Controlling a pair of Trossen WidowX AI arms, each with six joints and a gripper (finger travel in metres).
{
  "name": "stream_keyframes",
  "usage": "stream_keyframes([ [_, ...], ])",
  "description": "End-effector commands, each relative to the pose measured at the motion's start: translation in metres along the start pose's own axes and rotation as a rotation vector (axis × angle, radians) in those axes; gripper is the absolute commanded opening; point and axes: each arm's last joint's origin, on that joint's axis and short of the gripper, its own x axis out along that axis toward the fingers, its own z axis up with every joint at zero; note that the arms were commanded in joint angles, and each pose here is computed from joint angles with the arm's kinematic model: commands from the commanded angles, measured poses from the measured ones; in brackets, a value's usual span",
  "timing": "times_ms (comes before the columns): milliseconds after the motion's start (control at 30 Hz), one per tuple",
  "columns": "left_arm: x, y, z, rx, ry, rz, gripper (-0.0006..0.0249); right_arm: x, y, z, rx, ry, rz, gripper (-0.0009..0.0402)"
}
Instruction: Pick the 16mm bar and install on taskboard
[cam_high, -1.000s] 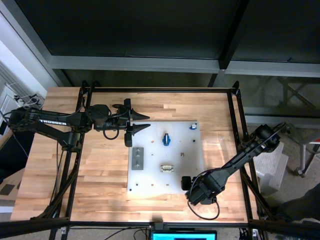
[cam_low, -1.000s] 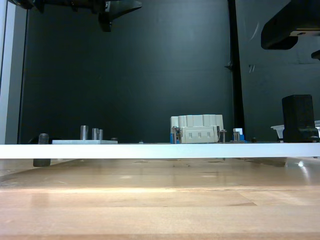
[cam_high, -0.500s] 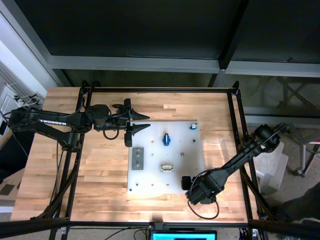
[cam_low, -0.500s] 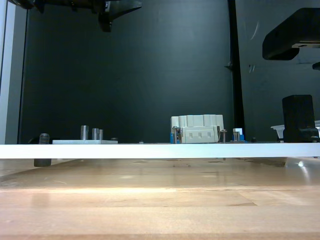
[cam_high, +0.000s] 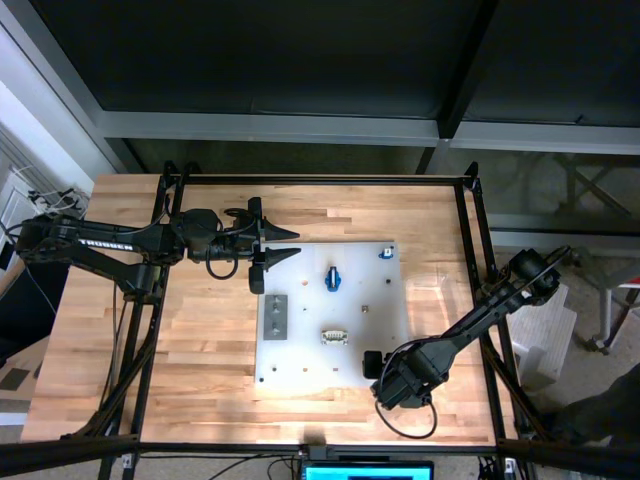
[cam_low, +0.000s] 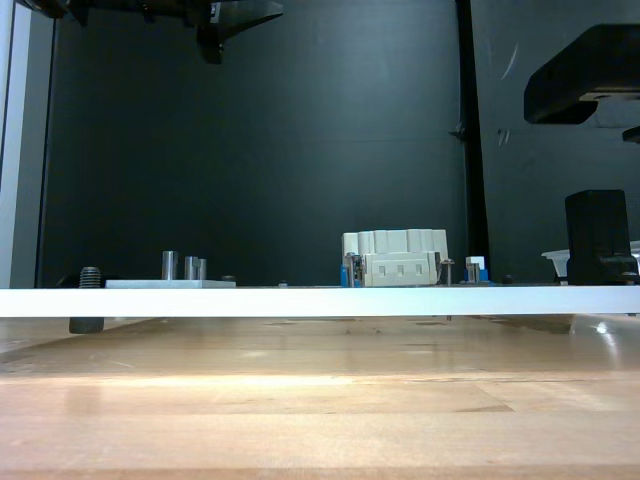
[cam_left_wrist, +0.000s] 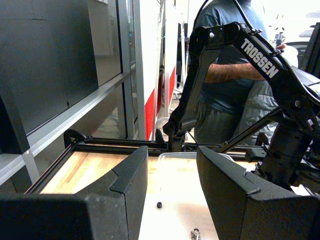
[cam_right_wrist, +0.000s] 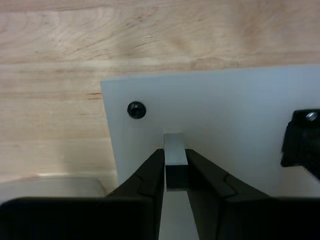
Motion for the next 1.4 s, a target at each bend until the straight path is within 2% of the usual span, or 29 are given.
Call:
stream_keyframes([
  [33,0.0,0.0,0.0,0.0,-0.001,0.0,0.0131,-0.002,-0.001,0.001,0.016,-0.011,-0.015,0.0106],
  [233,0.0,0.0,0.0,0.0,-0.001,0.0,0.0131,-0.01,0.0,-0.002,0.02,-0.027,-0.033,0.0148],
  [400,0.0,0.0,0.0,0.0,-0.001,0.0,0.0131,-0.022,0.003,-0.006,0.023,-0.046,-0.054,0.0159],
  [767,0.0,0.0,0.0,0.0,-0.001,0.0,0.0131,-0.049,0.013,-0.019,0.027,-0.07,-0.081,0.0141],
  [1400,0.0,0.0,0.0,0.0,-0.001,0.0,0.0131,-0.05,0.014,-0.02,0.053,-0.069,-0.077,0.0117],
])
